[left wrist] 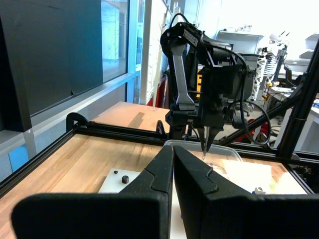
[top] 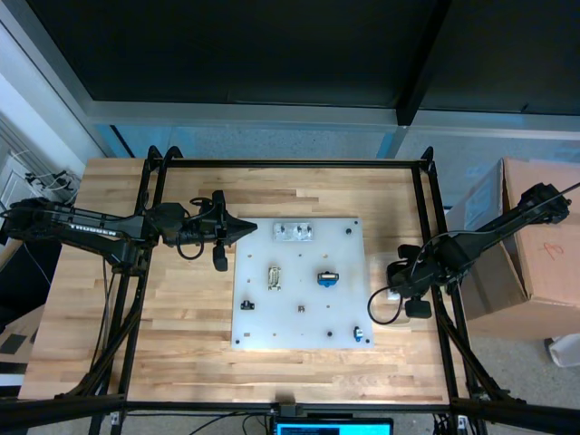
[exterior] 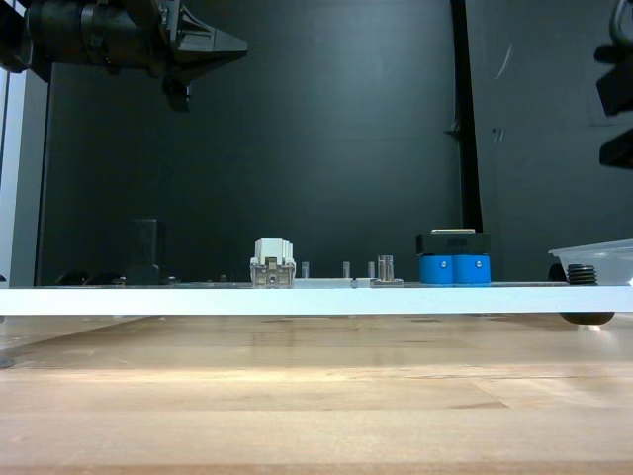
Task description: Pick the RJ45 connector and install on the taskboard
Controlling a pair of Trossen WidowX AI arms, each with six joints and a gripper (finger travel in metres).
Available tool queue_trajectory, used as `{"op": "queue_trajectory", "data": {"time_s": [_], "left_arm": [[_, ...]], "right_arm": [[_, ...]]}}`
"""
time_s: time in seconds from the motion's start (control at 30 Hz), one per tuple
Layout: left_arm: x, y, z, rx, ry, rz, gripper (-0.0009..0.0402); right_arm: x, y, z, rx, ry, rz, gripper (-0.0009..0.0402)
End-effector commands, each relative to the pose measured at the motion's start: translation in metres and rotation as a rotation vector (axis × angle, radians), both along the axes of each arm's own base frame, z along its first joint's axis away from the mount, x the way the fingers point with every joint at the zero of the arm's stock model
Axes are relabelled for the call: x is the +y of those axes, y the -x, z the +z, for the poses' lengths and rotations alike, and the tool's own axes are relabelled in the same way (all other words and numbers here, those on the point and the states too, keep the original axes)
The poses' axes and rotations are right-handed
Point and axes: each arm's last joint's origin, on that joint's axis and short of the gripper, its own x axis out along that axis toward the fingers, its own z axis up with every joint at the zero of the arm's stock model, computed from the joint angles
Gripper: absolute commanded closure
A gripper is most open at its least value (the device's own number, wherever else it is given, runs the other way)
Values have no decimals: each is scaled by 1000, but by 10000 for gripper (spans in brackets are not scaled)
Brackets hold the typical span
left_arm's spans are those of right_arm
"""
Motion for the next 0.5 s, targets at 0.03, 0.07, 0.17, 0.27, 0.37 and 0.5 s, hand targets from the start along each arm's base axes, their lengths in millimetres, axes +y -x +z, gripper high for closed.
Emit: {"op": "queue_trajectory", "data": {"time_s": [0.03,0.07,0.17,0.27,0.37,0.5], "left_arm": [[0,0,0,0,0,0,393],[0,0,0,0,0,0,393],[0,0,0,0,0,0,393],[0,0,0,0,0,0,393],[0,0,0,0,0,0,393],[0,0,0,0,0,0,393]], "right_arm": [[0,0,12,-3,0,1,393],[0,-1,16,-5,-2,2,393],[1,-1,24,-14,-8,2,393],[1,-1,30,-17,-9,2,393],[1,-1,34,-24,-10,1,393],[0,0,34,-8,-3,1,393]]}}
